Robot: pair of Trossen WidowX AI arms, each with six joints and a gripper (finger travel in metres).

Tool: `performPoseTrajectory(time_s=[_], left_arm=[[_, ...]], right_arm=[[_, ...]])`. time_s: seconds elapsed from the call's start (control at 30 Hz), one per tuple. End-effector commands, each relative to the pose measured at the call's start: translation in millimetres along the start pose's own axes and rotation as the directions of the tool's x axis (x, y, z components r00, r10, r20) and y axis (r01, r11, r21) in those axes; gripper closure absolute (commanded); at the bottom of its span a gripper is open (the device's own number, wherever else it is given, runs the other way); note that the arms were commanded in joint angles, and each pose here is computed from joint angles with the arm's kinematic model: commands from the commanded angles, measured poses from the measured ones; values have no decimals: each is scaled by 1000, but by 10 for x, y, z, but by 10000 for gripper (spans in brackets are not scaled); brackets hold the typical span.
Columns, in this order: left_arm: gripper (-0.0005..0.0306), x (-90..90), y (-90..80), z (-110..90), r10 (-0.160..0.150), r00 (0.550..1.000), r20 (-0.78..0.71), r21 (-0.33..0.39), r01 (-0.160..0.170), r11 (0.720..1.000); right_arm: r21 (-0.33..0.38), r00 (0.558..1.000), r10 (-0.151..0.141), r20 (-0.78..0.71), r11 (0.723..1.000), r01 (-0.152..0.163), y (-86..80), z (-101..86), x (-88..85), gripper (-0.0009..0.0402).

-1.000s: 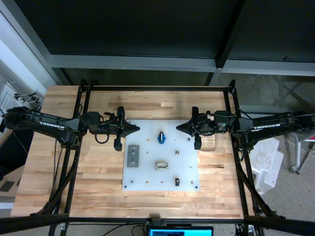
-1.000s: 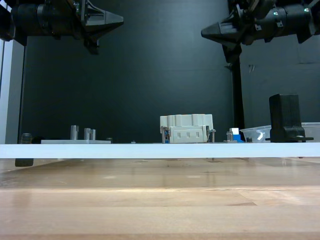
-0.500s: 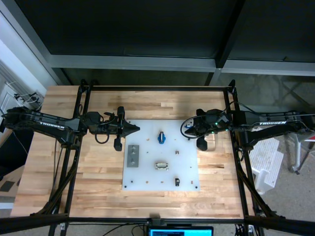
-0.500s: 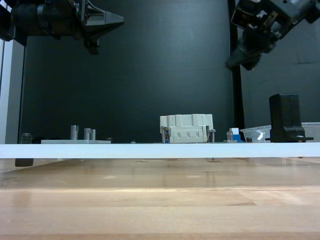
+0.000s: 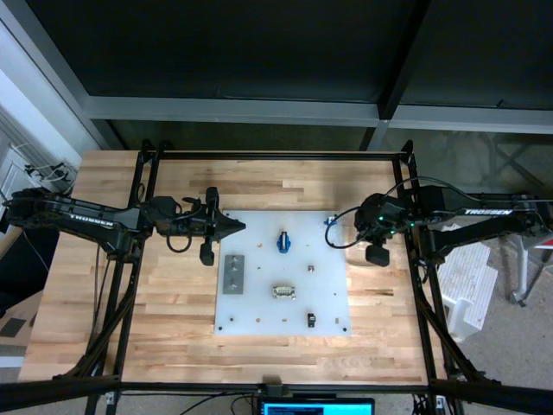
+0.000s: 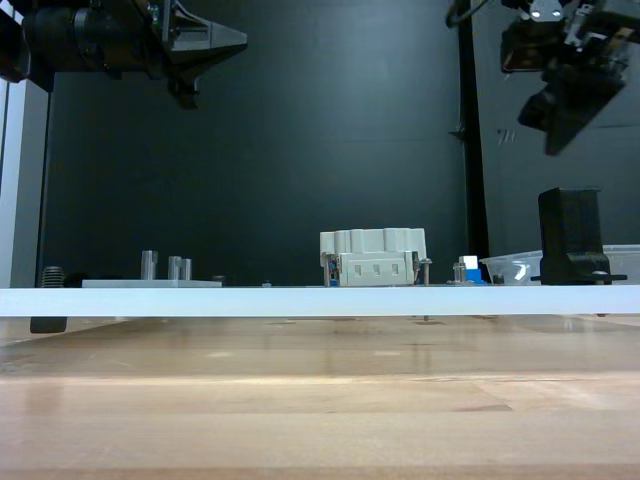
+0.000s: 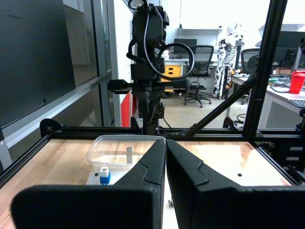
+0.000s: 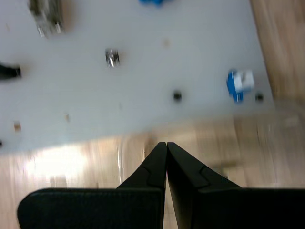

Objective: Pick the 16mm bar and install on taskboard

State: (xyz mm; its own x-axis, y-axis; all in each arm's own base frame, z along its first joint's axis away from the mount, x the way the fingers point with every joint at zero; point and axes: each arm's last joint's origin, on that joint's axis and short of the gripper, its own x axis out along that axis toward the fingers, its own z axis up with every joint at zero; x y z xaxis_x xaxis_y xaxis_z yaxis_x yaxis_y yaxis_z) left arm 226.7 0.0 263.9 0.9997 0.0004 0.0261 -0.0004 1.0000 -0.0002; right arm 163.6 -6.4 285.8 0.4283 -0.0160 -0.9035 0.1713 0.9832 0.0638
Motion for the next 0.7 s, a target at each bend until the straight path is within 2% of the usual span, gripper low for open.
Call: performPoseTrajectory(time_s=[0.03,0.2,0.43,0.7], left_arm=[[300,0,0,1,0,1000,0,0,0,1000],[300,0,1,1,0,1000,0,0,0,1000],[300,0,1,1,0,1000,0,0,0,1000],[300,1,0,0,0,1000,0,0,0,1000]], right_arm=[[3,997,-16,-80,1000,16,-33,-64,-39,393],[-10,985,-35,-171,999,33,-86,-133,-26,393],[-36,975,-57,-213,998,51,-171,-141,7,390],[-106,961,-70,-268,993,43,-279,-198,173,344]])
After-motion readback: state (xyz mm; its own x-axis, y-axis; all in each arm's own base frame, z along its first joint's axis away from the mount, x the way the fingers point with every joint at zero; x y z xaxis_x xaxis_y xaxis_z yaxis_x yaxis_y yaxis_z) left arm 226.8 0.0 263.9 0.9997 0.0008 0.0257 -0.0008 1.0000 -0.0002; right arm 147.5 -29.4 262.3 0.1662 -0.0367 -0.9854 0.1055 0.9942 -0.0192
